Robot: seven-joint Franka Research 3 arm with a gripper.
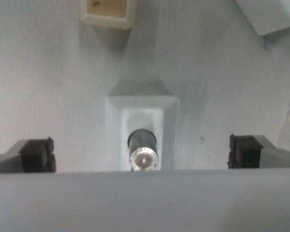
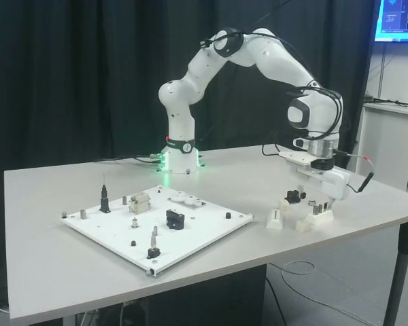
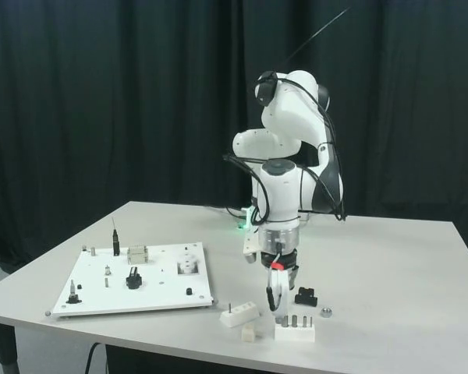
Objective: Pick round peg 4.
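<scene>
A black curtain hangs behind the grey bench (image 2: 68,204), and the white arm (image 2: 258,51) reaches from its base at the frame's centre down toward the lower right of the first room view. There the fingers (image 1: 142,153) hover just above a white holder block (image 1: 141,130) near the bench's front edge. In the wrist view the two black pads (image 1: 37,155) stand wide apart at the left and right edges of the frame, holding nothing and touching nothing. Between them, in the lower middle of that frame, the round peg (image 1: 143,151) stands upright in the holder block's recess, its pale end face turned to the camera. In the second room view the block (image 3: 294,329) sits at lower centre with small pegs standing in it, directly under the wrist. A white assembly board (image 2: 156,227) lies well apart at the left of the bench.
</scene>
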